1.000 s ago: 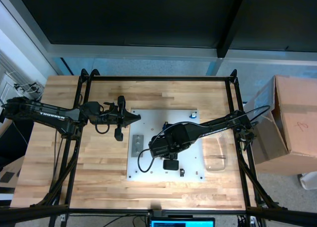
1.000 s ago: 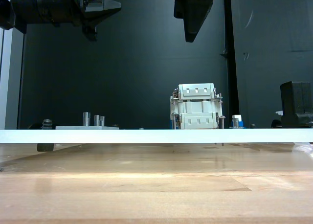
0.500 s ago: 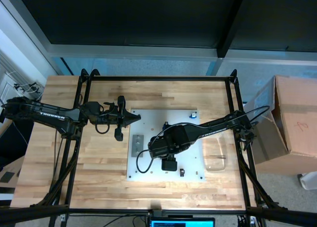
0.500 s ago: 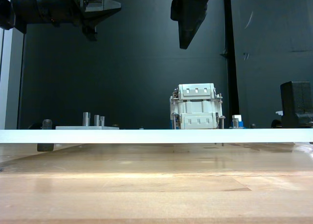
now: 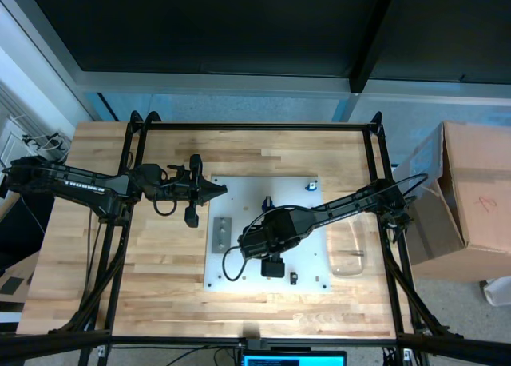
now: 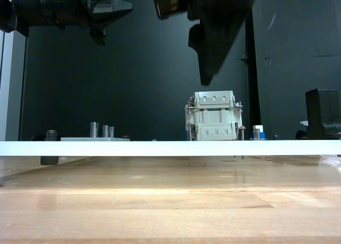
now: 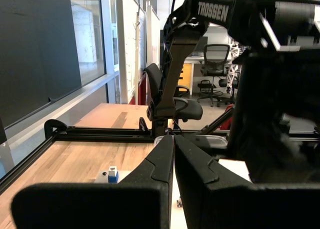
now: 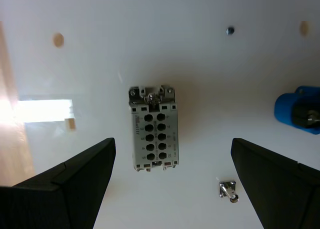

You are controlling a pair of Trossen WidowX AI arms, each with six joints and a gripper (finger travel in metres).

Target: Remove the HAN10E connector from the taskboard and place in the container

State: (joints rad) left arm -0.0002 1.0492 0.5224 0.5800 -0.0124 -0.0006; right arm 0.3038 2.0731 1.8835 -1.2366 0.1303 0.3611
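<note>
Lower and nearer than a second ago, the right pincer (image 8: 172,139) has come down over the taskboard (image 5: 247,192); the low view shows its dark fingers end just above the HAN10E connector (image 6: 214,116), not touching it. The connector has not moved. It sits upright in its seat on the white board, one grey housing with latches at its sides. From the right wrist camera its face shows ten contact holes in two rows of five. That pincer's two fingers (image 8: 75,184) stand wide apart, one to each side of the connector in that view, with nothing gripped between them.

The left pincer (image 7: 173,139) hangs high over the board's far left corner, pointing right, at the same spot as before. Its two fingers are pressed together and hold nothing.

One clear container (image 5: 349,246) rests on the bench (image 5: 160,262) just beside the board's right edge, well apart from the connector. One cardboard box (image 5: 471,198) stands off the bench at the right.

On the left part of the board lies one grey plate (image 5: 219,234); the low view shows three short posts (image 6: 105,131) standing on it. The right wrist view also shows one blue round part (image 8: 297,111) and one small metal fitting (image 8: 228,190) on the board near the connector, each apart from it.
</note>
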